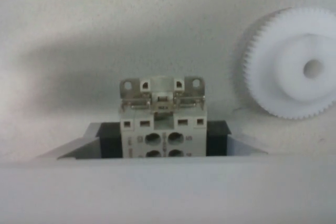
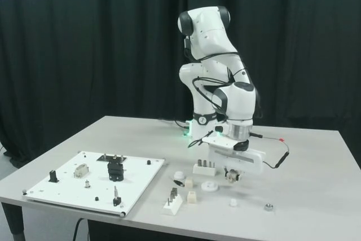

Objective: Insert waterproof.

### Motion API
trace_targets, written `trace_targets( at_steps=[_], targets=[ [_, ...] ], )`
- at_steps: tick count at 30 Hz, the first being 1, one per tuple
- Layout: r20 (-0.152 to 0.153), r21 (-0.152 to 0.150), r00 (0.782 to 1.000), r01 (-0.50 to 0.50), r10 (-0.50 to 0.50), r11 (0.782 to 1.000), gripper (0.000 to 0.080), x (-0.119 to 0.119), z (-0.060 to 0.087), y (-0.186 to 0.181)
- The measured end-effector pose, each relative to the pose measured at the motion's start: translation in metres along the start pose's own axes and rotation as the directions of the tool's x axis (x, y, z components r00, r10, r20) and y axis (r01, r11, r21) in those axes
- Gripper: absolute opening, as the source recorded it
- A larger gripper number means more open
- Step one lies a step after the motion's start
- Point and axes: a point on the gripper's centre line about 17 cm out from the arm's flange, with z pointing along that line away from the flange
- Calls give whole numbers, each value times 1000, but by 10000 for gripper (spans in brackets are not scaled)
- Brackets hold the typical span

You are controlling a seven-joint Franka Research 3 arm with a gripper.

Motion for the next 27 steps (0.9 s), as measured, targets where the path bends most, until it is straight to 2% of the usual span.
trace_targets(
  at_steps=[10,27],
  targets=[
    [-6,-38,1000,15,-15,999,316,15,-18,22],
    [-8,-127,999,45,-47,991,316,65,-68,101]
  ],
)
